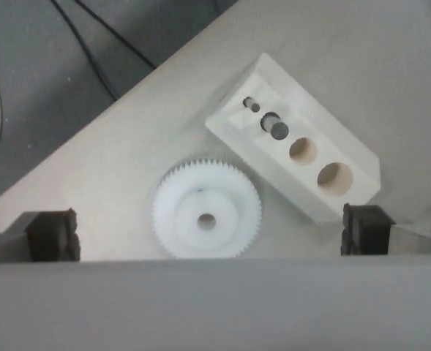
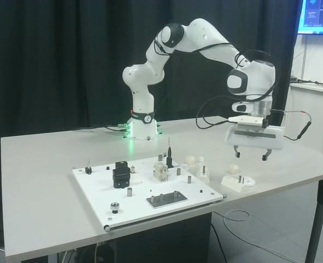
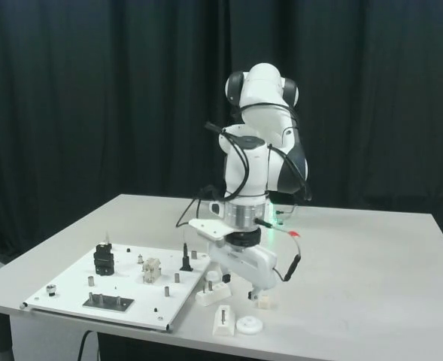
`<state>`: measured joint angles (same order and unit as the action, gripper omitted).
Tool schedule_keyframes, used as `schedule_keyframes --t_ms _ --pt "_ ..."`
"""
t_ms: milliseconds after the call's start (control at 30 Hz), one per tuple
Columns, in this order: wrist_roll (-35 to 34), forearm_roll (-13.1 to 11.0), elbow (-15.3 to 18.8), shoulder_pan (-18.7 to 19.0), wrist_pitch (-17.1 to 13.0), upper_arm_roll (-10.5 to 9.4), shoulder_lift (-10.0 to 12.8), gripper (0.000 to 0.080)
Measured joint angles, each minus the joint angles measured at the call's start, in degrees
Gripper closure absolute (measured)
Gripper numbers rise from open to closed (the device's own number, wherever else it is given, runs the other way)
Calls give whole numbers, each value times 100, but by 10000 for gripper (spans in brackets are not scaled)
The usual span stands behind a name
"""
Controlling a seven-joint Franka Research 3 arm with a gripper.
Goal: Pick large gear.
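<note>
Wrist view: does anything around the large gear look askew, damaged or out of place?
Nothing stands out. The large gear lies flat on the grey table, teeth intact as far as visible, just apart from the white block with holes and pins. The gripper is open above the gear, not touching it.

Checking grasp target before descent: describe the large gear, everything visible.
The large gear is white, looks like plastic, with fine teeth around its rim, a raised hub and a small centre bore. It lies flat on the grey table near the table edge, beside the white holed block, apparently just apart from it. Nothing grips it: the open tool hovers above, fingers on either side.
</note>
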<state>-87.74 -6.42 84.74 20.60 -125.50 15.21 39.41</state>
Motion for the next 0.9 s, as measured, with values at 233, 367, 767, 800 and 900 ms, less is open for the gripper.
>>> schedule_keyframes --t_ms 233,367,767,800,900 --pt "49 -151 0 -37 -16 -11 118 3" --pt "137 -236 2 -52 -16 -36 178 3" --pt "167 -293 69 -52 -19 -133 264 3" --pt "163 -295 69 -51 -26 -137 271 3" --pt "156 -304 70 -50 -72 -150 303 3"
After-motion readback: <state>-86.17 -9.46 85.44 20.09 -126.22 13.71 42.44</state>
